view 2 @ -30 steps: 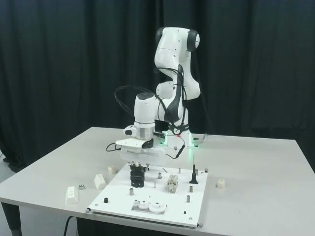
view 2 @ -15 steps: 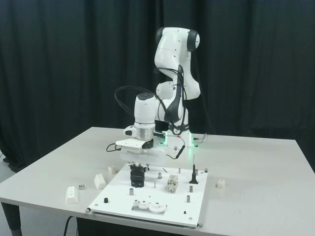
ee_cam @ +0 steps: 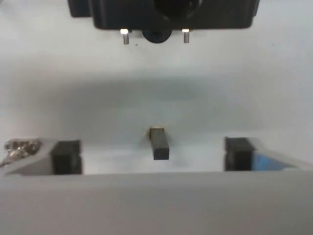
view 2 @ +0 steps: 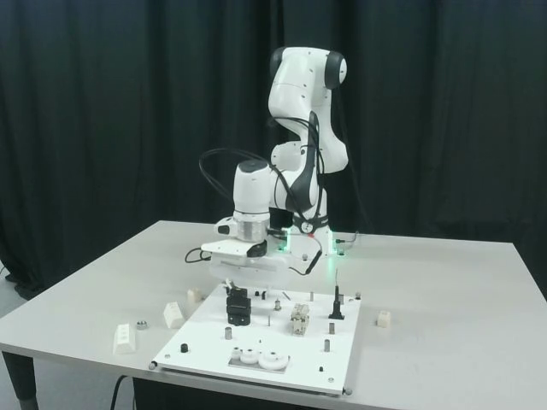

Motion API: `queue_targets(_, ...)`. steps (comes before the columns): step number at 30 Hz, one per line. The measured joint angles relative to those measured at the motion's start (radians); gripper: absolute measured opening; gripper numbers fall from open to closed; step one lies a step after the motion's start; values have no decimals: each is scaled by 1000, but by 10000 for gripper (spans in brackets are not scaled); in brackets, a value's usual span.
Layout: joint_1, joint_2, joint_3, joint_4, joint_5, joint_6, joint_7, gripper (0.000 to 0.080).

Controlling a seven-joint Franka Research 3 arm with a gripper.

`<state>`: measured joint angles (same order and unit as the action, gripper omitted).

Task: Insert square peg 2.

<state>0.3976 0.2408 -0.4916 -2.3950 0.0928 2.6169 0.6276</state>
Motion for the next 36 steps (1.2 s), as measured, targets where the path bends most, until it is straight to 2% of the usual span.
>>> queue_targets(1, 0, -3, 0, 0, 0, -3, -1, 485)
queue_targets(2, 0, -6, 0, 1, 0, -6, -1, 716)
queue_targets(7, 0, -30, 0, 6, 0, -33, -1, 716)
queue_targets(8, 0, -36, 0, 7, 0, -40, -1, 778)
queue_targets(20, 0, -111, -8, 24, 0, -149, 17, 795)
queue_targets(28, -1, -143, -19, 24, 0, -179, 30, 800)
queue_targets(36, -3, -164, -52, 24, -1, -208, 41, 800)
